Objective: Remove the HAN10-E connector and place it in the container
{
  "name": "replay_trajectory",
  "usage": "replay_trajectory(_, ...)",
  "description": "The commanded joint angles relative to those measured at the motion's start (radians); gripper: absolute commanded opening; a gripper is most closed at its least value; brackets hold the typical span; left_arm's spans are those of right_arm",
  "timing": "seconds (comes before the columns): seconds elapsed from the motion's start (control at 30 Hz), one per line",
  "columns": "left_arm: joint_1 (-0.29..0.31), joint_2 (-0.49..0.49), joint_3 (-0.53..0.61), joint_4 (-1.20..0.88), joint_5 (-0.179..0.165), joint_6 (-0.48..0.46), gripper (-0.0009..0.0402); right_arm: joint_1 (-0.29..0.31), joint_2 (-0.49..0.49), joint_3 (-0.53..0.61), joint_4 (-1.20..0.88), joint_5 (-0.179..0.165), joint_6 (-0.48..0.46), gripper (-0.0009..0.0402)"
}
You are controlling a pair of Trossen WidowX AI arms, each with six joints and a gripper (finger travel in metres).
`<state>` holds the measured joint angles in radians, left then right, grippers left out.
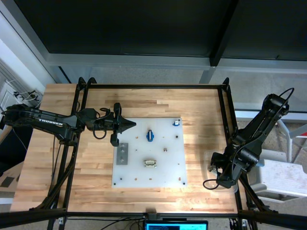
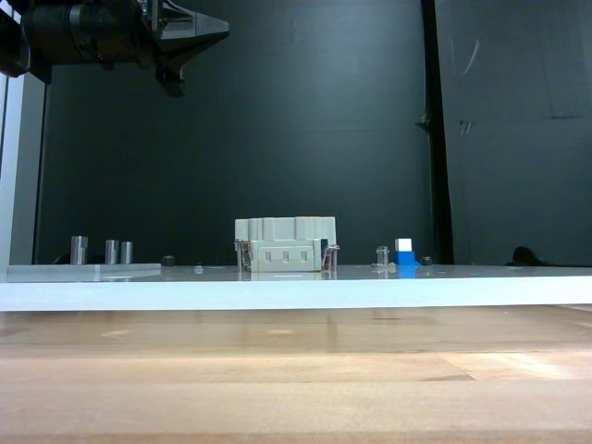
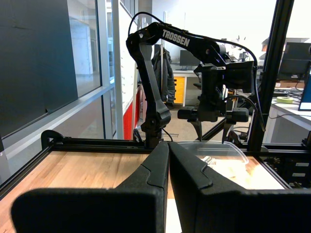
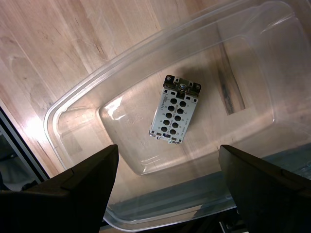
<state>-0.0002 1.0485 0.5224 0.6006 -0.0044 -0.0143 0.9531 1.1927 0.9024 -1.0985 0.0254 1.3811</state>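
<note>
Your right tool (image 4: 167,150) hangs released above the container (image 4: 73,102), seemingly because the HAN10-E connector (image 4: 173,109) already lies inside; left tool (image 1: 132,124), clenched, idles well away.

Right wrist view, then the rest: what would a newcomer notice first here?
The HAN10-E connector lies flat in the clear container, with the right gripper hovering above it, fingers wide open. In the high view the left gripper hangs with fingers shut over the far-left corner of the white board, while a grey housing sits on that board towards its near edge.
</note>
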Motion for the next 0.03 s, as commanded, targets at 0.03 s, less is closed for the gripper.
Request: replay_trajectory(0.03,0.0,0.0,0.0,0.0,0.0,0.0,0.0,0.0,0.0,0.0,0.0,0.0,0.0,0.0291)
